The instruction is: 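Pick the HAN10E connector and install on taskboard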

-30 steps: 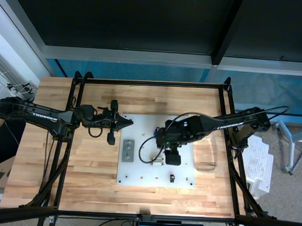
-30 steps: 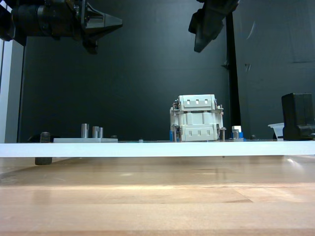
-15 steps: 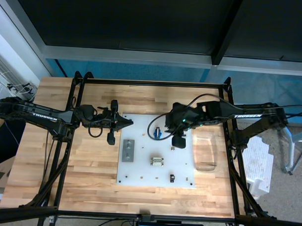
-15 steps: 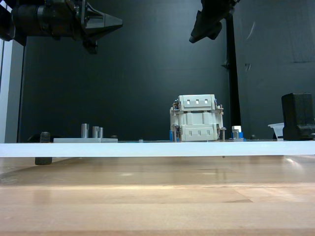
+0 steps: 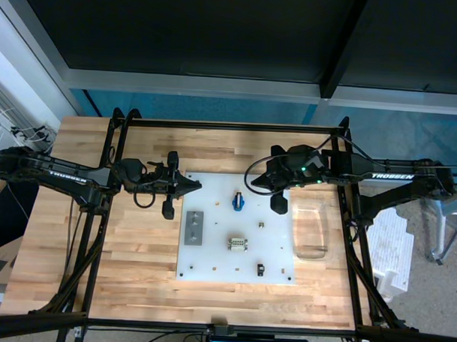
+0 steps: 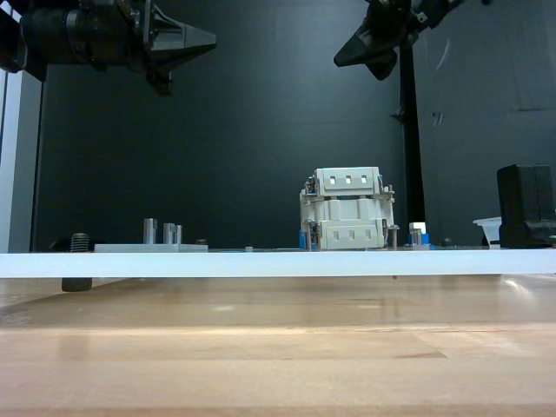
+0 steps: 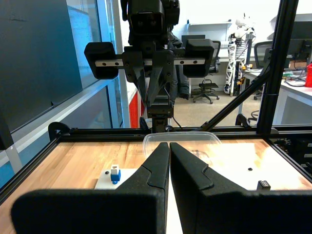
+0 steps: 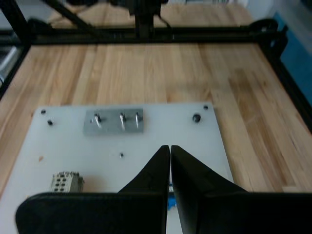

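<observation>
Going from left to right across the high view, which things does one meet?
left gripper, shut, raised near the far left corner of the taskboard → HAN10E connector → small black part → right gripper, shut, raised near its right edge → clear plastic tray

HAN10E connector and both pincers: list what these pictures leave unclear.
- HAN10E connector: tiny in high view, blurred in right wrist view; seating on the taskboard unclear.
- Right pincer, shut over the board's far right, mostly hides the blue knob in its wrist view.
- Left pincer, shut by the board's far-left corner: arm cut off in low view.
</observation>
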Robot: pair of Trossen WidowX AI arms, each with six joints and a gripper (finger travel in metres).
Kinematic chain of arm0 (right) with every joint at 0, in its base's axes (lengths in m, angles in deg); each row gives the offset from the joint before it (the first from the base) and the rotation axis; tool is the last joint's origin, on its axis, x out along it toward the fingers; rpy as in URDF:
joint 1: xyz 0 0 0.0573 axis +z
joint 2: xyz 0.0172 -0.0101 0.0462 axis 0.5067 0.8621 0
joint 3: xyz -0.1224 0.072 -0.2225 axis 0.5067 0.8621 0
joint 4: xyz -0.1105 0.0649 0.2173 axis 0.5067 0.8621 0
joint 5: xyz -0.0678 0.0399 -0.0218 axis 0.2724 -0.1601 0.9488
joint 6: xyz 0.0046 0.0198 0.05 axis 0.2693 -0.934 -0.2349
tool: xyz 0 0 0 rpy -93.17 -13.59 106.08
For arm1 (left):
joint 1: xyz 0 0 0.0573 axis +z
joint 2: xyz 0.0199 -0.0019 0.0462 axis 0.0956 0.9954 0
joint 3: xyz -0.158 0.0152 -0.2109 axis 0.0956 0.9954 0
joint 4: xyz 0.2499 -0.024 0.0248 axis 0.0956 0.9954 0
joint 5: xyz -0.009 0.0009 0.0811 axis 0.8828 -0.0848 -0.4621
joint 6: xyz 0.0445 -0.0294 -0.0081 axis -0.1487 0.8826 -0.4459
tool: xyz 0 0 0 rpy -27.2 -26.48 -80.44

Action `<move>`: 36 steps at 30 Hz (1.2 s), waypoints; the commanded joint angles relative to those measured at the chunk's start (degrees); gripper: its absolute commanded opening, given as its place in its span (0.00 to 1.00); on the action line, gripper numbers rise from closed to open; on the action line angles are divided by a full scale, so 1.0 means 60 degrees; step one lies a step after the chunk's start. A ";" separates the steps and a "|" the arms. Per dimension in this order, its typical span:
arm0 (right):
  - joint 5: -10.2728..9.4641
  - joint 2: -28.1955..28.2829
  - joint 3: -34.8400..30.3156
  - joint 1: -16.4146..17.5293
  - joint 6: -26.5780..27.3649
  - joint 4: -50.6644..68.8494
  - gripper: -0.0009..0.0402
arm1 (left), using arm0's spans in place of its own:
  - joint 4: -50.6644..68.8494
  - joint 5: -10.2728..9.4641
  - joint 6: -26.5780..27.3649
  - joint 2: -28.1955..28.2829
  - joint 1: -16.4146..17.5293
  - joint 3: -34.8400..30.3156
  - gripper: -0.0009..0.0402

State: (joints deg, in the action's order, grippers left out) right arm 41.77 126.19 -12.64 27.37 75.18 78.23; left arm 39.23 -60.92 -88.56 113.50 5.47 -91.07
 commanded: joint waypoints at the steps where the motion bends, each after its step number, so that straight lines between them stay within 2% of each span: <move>1: 0.0025 -0.0310 0.0568 -0.0058 -0.0186 -0.1122 0.02 | -0.0004 0.0000 -0.0004 0.0004 0.0000 -0.0004 0.02; 6: 0.0025 -0.0678 0.1490 -0.0058 -0.0357 -0.3169 0.02 | -0.0004 0.0004 -0.0004 0.0004 0.0000 -0.0004 0.02; 18: 0.0029 -0.1271 0.3180 -0.0051 -0.0364 -0.5843 0.02 | -0.0004 0.0004 -0.0004 0.0004 0.0000 -0.0004 0.02; 24: 0.0029 -0.1279 0.3916 -0.0051 -0.0820 -0.7508 0.02 | -0.0004 0.0004 -0.0004 0.0004 0.0000 -0.0004 0.02; 36: 0.0029 -0.1282 0.4699 -0.0047 -0.0732 -0.8783 0.02 | -0.0004 0.0004 -0.0004 0.0004 0.0004 -0.0004 0.02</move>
State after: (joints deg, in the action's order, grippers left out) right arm 41.92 118.49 15.36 27.07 70.46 25.64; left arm 39.23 -60.92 -88.58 113.50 5.47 -91.09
